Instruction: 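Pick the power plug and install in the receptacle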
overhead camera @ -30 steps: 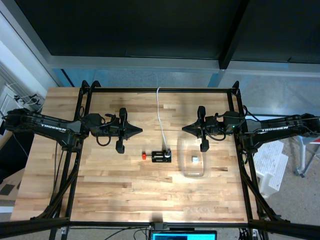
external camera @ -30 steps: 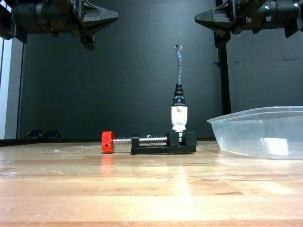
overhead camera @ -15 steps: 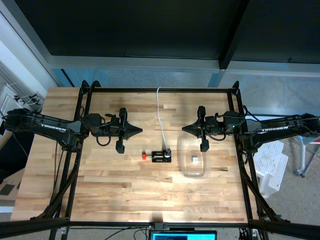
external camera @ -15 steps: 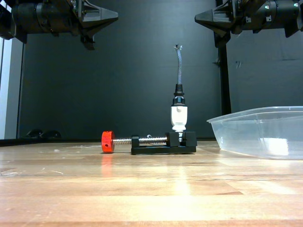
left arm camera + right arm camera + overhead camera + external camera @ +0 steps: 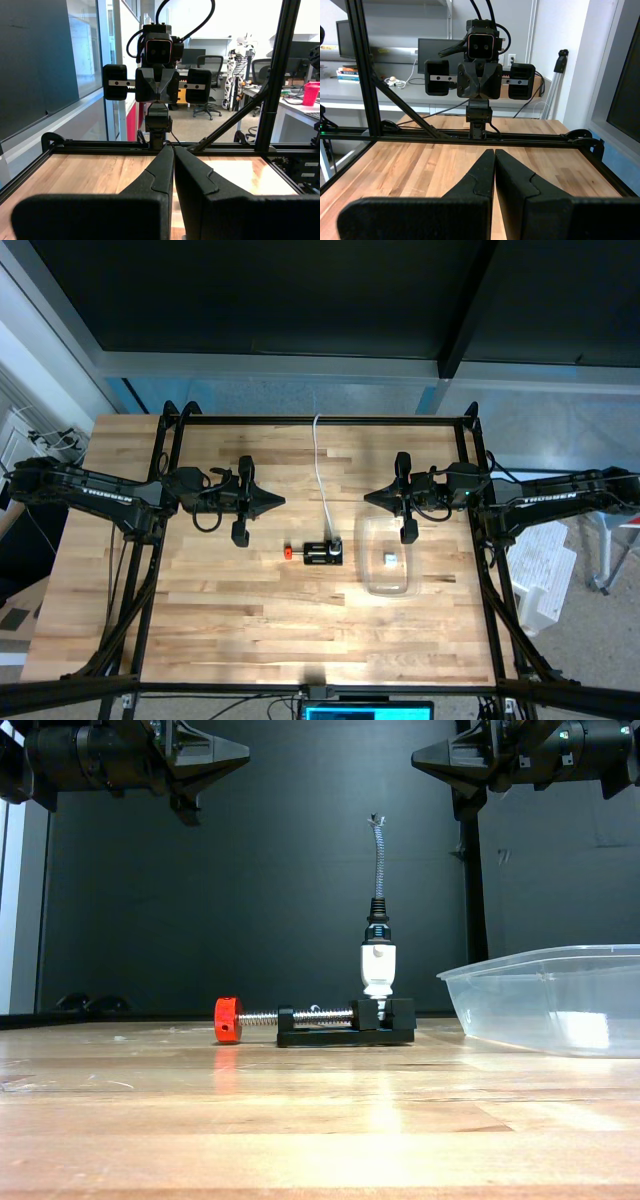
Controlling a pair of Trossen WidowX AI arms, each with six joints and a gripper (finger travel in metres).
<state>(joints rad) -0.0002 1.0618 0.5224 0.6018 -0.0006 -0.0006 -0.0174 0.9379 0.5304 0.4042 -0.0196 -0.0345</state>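
Currently both arms are held high above the pale wooden plank table [image 5: 250, 620], reaching inward from the left and right edges of the high view. The left gripper [image 5: 279, 502] sits left of centre there, with its tips pointing right. Its black fingers [image 5: 161, 172] are pressed together along their length and hold nothing. The right gripper [image 5: 368, 498] sits right of centre with its tips pointing left. Its fingers [image 5: 481, 175] likewise meet with no gap and carry nothing. In the low view the two grippers show in the upper left and upper right corners, well above everything on the table.

The small black receptacle [image 5: 323, 553] rests on the table just below the centre of the high view, between the two grippers and lower in the frame than both. Its red knob [image 5: 288, 553] is at its left end. Near its right end a white round socket body [image 5: 378, 968] stands upright, and a white cable [image 5: 320, 465] runs from it toward the table's far edge at the top of the frame.

Near the receptacle on its right, and apart from it, lies a clear rectangular plastic tray [image 5: 386, 580], below the right gripper in the frame. A small pale whitish cube [image 5: 389, 558] lies inside the tray. The tiny black power plug cannot be made out in any view.
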